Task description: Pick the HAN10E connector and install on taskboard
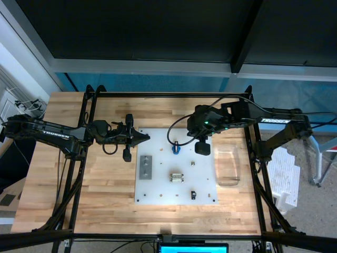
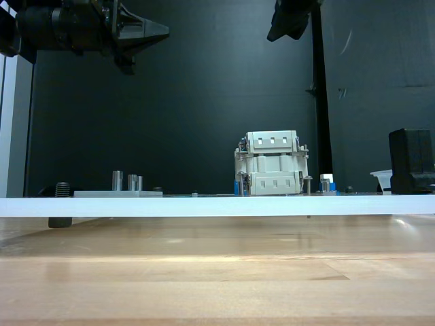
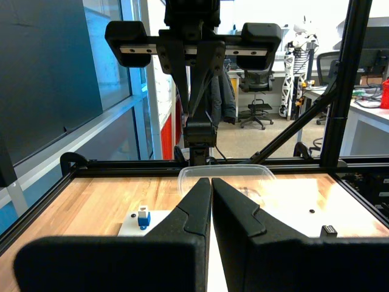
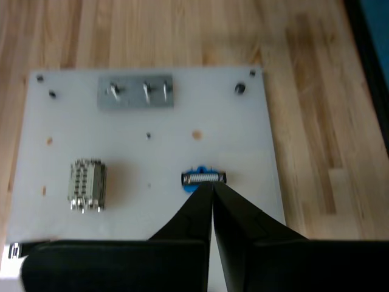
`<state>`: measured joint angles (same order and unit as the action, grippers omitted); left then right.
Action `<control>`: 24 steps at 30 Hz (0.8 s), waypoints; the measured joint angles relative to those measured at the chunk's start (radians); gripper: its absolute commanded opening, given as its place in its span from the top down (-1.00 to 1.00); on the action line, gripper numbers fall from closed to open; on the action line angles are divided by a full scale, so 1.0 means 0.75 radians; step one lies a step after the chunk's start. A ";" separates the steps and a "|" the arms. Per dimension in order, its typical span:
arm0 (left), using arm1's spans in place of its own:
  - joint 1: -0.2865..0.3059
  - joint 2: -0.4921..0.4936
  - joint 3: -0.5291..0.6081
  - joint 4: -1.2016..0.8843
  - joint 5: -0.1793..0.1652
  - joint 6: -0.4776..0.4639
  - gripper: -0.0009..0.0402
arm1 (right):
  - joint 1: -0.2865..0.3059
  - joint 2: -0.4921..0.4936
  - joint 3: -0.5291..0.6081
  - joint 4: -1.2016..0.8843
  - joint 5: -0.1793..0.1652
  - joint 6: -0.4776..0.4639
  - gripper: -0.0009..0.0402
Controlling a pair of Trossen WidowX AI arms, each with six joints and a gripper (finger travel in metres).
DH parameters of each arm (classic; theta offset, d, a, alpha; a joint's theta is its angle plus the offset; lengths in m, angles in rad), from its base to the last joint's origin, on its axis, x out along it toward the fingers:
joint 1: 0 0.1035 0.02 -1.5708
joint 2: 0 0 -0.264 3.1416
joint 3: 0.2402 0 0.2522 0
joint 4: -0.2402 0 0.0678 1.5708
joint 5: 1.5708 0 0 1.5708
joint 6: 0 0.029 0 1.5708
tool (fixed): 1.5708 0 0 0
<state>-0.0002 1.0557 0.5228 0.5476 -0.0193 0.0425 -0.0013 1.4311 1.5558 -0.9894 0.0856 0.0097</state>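
The HAN10E connector (image 1: pixel 176 177) sits on the taskboard (image 1: pixel 158 196) near the board's middle, touched by neither arm. In the low view it stands upright on the white panel, with 2 pale tiers, 1 stacked on the other. From the connector, the grey plate (image 1: pixel 145 167) lies at 9 o'clock, the blue part (image 1: pixel 176 149) at 12 o'clock and the small black part (image 1: pixel 193 195) at 5 o'clock, all on the board.

The clear tray (image 1: pixel 227 166) rests on the wooden table just beside the board's 3 o'clock edge. Only the table's wood shows through its bottom.

The left gripper (image 1: pixel 145 137) hangs well above the board's 10 o'clock corner, its fingers pressed together and gripping nothing. The right gripper (image 4: pixel 211 187) hangs high over the board, at about 1 o'clock from the connector, pointing down near the blue part. Its fingers are also pressed together around nothing.
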 measured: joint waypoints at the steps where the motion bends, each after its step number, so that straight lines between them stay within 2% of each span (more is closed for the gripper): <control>1: 0.000 0.000 -0.001 -0.001 0.000 0.001 0.95 | -0.001 -0.031 -0.037 0.038 0.001 0.001 0.93; 11: 0.000 -0.001 -0.001 0.000 0.000 0.001 0.95 | -0.002 -0.332 -0.455 0.453 -0.011 0.004 0.96; 19: 0.000 -0.001 0.000 -0.001 0.000 0.000 0.95 | -0.002 -0.520 -0.745 0.784 -0.020 0.017 0.96; 24: 0.000 0.000 -0.001 -0.001 0.000 0.000 0.95 | -0.046 -0.595 -0.919 1.045 -0.151 0.061 0.96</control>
<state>-0.0002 1.0557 0.5224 0.5472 -0.0193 0.0425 -0.0360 0.9852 0.8665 -0.2054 -0.0277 0.0555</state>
